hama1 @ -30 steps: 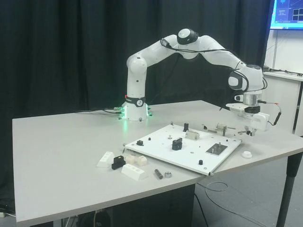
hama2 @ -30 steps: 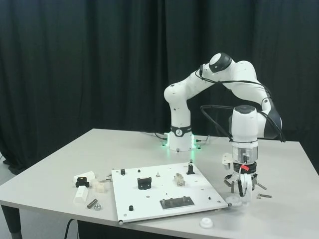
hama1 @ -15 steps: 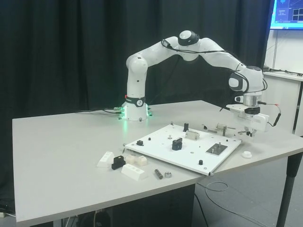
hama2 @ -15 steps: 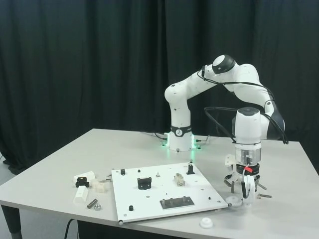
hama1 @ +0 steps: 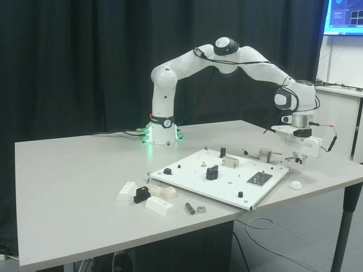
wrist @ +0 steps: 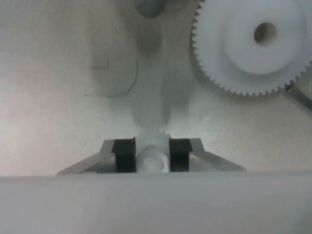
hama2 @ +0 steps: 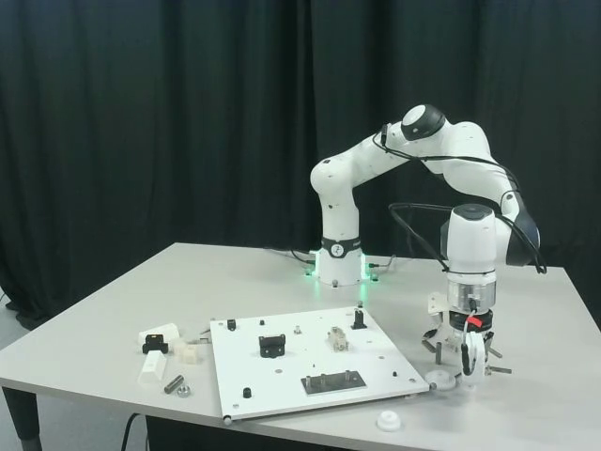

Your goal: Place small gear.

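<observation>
In the wrist view a small white gear (wrist: 152, 150) sits between the black finger pads (wrist: 125, 155), and my gripper (wrist: 152, 156) is shut on it. A large white gear (wrist: 253, 44) lies flat on the grey table close beside it. In the second room view the gripper (hama2: 467, 363) hangs just above the table, past the right edge of the white board (hama2: 310, 371), with the large gear (hama2: 439, 379) next to it. The first room view shows the gripper (hama1: 297, 158) beyond the board's far right corner.
A white round piece (hama2: 388, 421) lies near the table's front edge. Metal pins (hama2: 493, 368) lie by the gripper. The board carries black pegs and a grey metal plate (hama2: 331, 381). White blocks, a black part (hama1: 142, 194), a bolt and a nut sit left of the board.
The gripper has shifted a little further from the board's edge, toward the table's right side, still holding the small gear. Nothing else has moved.
</observation>
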You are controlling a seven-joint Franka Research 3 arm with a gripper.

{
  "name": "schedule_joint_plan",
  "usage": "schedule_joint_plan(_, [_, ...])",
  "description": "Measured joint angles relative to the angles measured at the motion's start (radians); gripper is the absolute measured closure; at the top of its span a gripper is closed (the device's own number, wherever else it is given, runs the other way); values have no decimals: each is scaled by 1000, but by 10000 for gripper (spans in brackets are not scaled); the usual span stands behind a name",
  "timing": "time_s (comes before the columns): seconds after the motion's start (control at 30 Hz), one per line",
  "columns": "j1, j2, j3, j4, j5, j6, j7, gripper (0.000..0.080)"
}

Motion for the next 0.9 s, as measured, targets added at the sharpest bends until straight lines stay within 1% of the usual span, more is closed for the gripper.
schedule_joint_plan(0.37, [4,1,-5,4,8,0,4,663])
schedule_joint_plan(0.4, [4,1,-6,4,10,0,6,155])
schedule_joint_plan(0.57, [5,1,-12,4,18,-1,10,155])
schedule_joint_plan(0.6, [5,1,-13,4,20,-2,10,40])
schedule_joint_plan(0.87, [9,2,-32,4,24,-16,12,40])
schedule_joint_plan(0.9, [9,2,-35,4,24,-18,12,5])
